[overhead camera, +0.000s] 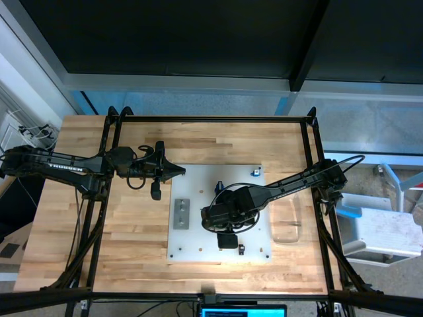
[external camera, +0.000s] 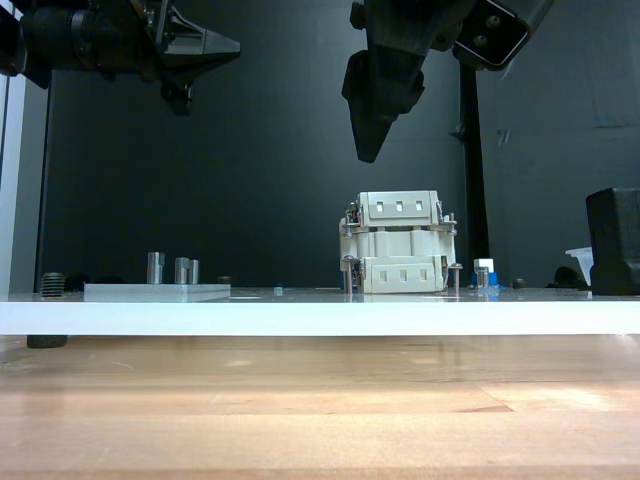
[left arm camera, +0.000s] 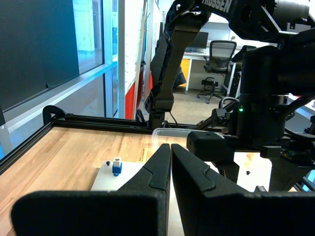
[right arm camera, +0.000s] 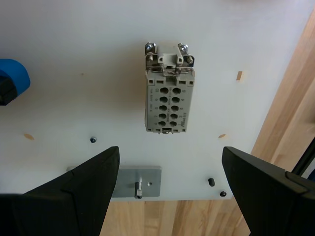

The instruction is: Pick the HAN10E connector and install in the HAN10E hub

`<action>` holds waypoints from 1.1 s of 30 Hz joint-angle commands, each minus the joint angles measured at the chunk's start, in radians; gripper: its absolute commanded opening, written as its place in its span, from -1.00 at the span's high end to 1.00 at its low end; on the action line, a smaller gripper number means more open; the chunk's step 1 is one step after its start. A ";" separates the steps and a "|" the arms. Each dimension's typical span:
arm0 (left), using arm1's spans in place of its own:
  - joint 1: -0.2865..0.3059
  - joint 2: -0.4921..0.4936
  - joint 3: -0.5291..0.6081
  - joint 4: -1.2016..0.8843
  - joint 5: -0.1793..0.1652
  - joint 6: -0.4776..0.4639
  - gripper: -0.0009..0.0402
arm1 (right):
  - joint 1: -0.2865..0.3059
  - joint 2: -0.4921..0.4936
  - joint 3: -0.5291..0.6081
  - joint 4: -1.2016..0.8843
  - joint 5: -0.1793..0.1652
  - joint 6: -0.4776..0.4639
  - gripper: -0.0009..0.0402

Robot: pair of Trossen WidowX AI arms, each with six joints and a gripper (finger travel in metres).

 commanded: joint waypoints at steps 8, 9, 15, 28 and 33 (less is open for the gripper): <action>0.000 0.000 0.000 0.000 0.000 0.000 0.96 | 0.003 -0.001 0.001 0.000 -0.001 0.027 -0.47; 0.000 0.000 0.000 0.000 0.000 0.000 0.96 | 0.004 -0.001 0.001 0.001 -0.001 0.027 -0.47; 0.000 0.000 0.000 0.000 0.000 0.000 0.96 | 0.006 -0.001 0.001 0.004 -0.001 0.027 -0.47; 0.000 0.000 0.000 0.000 0.000 0.000 0.96 | 0.008 -0.001 0.000 0.006 -0.001 0.024 -0.47; 0.000 0.000 0.000 0.000 0.000 0.000 0.96 | 0.008 -0.001 0.000 0.006 -0.001 0.024 -0.47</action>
